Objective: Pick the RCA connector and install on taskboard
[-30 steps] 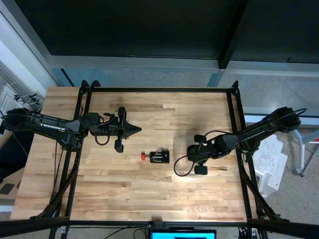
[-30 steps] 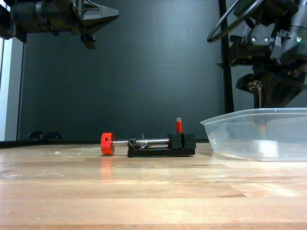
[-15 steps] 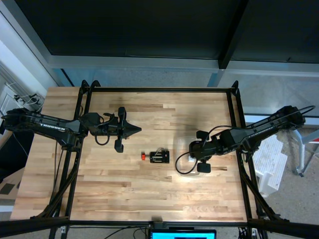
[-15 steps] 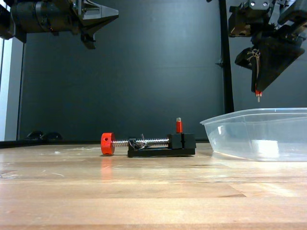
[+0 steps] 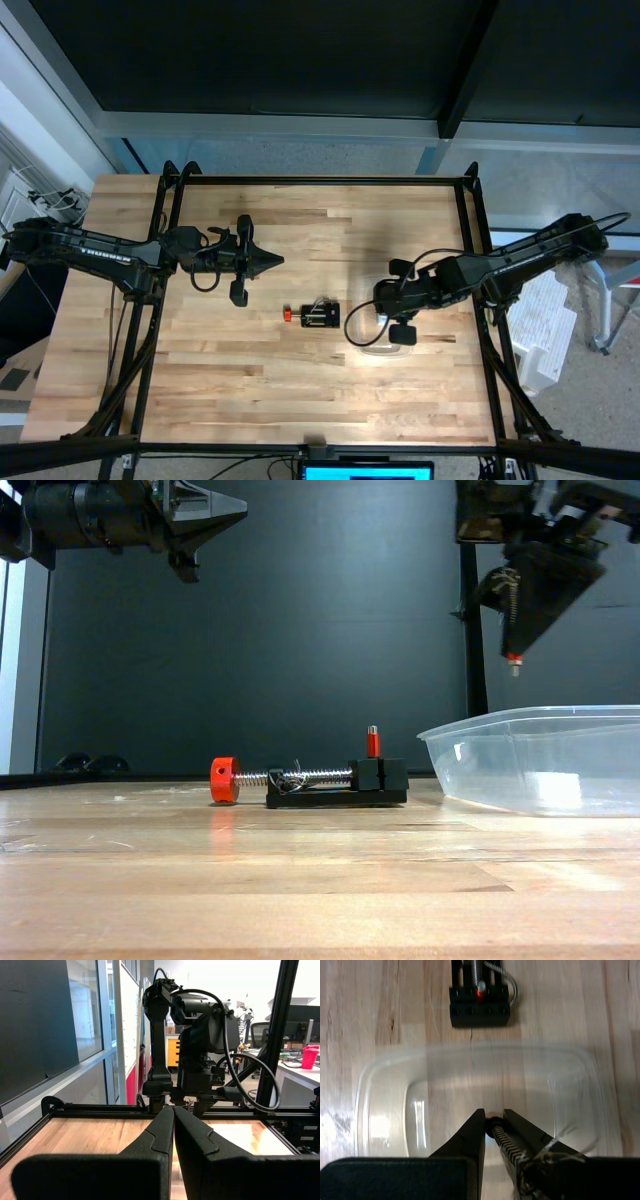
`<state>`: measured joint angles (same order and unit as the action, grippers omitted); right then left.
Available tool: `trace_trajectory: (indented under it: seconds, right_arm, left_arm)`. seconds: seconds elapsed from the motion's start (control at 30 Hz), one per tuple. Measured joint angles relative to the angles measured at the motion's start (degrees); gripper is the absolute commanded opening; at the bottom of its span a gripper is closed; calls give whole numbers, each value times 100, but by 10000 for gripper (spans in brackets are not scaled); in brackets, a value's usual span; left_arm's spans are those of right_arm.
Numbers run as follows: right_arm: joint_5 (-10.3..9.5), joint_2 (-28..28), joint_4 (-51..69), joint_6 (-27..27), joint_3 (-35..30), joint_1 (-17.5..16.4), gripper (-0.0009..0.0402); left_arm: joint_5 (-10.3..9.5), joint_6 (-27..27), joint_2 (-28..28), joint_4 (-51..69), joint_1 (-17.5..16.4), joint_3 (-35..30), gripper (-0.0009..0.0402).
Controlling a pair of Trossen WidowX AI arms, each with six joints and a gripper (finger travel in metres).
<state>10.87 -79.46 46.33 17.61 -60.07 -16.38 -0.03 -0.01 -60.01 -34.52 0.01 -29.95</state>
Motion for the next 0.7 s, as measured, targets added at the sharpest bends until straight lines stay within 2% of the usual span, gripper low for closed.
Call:
trace_trajectory:
  seconds: [0.37, 0.7]
  right_arm:
    - [-31, -920, 2, -177, -826, 262, 2]
    - [-50, -1775, -96, -210, -1537, 350, 2]
  left_arm:
    - [0, 0, 0, -2, 0, 0, 0]
    - [0, 0, 0, 0, 0, 2, 0]
